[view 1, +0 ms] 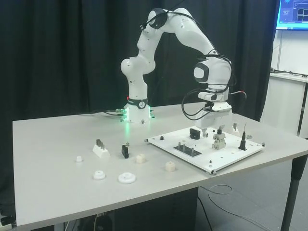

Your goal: Insert waterproof.

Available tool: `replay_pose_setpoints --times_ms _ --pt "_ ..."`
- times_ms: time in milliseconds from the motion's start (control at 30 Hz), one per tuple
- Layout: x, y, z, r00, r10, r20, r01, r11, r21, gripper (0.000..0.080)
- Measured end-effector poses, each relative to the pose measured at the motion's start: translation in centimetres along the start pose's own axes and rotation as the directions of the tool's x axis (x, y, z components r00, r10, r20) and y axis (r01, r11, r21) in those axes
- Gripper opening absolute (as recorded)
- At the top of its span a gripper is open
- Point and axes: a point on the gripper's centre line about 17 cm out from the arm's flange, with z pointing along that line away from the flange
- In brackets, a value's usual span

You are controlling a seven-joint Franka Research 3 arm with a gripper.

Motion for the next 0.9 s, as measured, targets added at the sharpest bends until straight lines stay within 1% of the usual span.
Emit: replay_pose_setpoints --times_ms 900 --pt "0.30 0.32 0.07 1.000 0.015 -0.016 -0.015 1.000 -0.001 0.0800"
